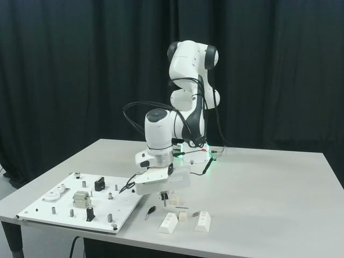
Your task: Place round peg 2.
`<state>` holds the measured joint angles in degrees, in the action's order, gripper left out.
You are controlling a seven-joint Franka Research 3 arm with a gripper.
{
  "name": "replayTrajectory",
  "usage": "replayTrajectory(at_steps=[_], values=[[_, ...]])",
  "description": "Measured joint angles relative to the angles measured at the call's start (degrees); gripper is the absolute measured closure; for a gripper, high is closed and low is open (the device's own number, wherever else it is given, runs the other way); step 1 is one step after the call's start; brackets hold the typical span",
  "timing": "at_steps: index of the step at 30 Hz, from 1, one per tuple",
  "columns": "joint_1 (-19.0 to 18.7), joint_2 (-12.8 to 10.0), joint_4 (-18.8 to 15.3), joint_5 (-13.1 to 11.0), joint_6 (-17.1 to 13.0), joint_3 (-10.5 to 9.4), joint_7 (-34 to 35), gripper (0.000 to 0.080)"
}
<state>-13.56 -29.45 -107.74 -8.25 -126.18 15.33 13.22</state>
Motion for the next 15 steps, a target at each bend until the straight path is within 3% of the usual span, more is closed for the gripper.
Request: replayTrajectory(at_steps=[7,8,12,13,15], values=[[-0.9,1.0,-2.0,0.1,-1.6,0.0,0.3,0.0742],[-0.9,1.1,-2.2,0.2,-1.6,0.0,0.3,0.0534],[-1.2,1.7,-2.8,0.5,-1.8,0.0,0.4,0.0534],[-1.2,1.8,-3.0,0.5,-1.9,0.0,0.4,0.0225],[-1.3,2.1,-3.3,0.7,-2.1,0.0,0.5,0.0225]])
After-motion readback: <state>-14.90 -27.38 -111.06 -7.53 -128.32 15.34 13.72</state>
